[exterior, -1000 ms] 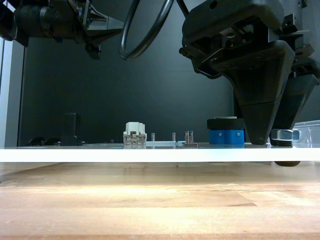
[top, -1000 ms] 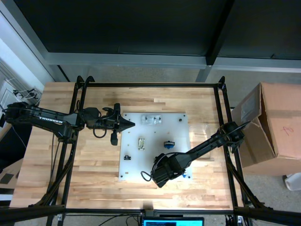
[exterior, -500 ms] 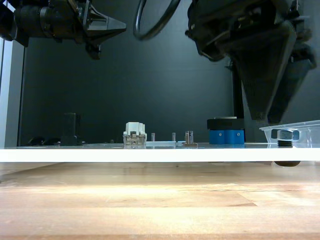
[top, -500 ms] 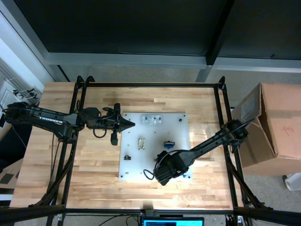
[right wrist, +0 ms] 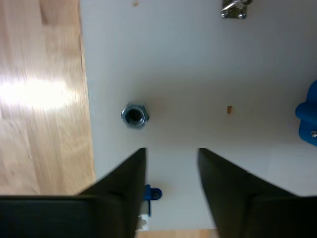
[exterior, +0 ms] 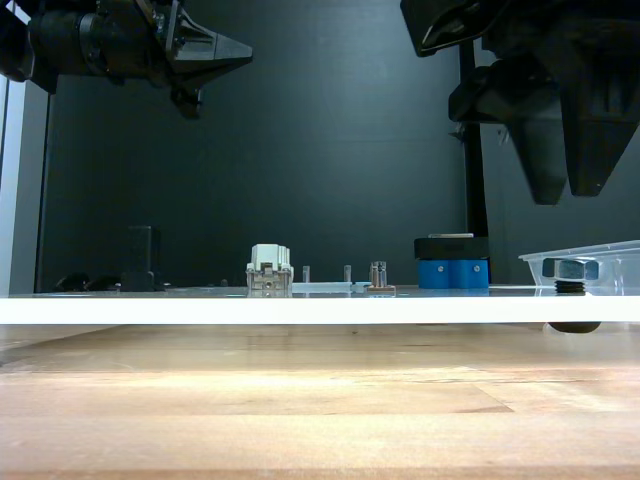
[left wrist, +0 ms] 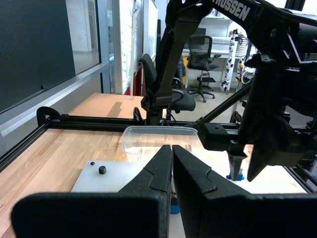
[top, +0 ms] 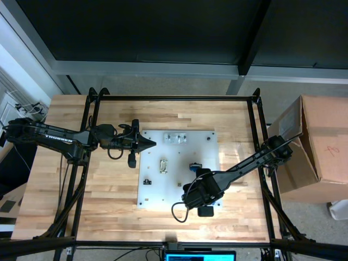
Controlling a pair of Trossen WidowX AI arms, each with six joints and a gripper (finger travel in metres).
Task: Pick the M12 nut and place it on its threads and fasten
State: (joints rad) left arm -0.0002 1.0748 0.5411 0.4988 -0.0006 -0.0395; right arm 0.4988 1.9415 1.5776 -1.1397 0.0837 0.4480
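Observation:
The small silver M12 nut (exterior: 568, 269) sits on its black ribbed stud (exterior: 570, 287) at the white board's (top: 155, 190) near right edge, with ribs still showing under it. In the right wrist view the nut (right wrist: 134, 115) stands free on the board, ahead of the fingers. My right gripper (exterior: 568, 185) hangs above the nut, clear of it, and its fingers (right wrist: 119, 193) are apart with nothing between them. In the high view the right gripper (top: 204, 206) is over the board's near right edge. My left gripper (top: 149, 143) hovers at the board's far left edge, fingers (left wrist: 158, 166) closed together and empty.
A clear tray (exterior: 600, 258) stands behind the stud, off the board's right side; the left wrist view also shows this tray (left wrist: 158, 131). A blue block (exterior: 452, 272) and a white connector (exterior: 270, 270) stand mid-board. A cardboard box (top: 318, 147) sits right of the table.
My right gripper, down around the nut a second ago, has risen clear of it and shifted right. The nut stays on its stud. The left arm has not moved.

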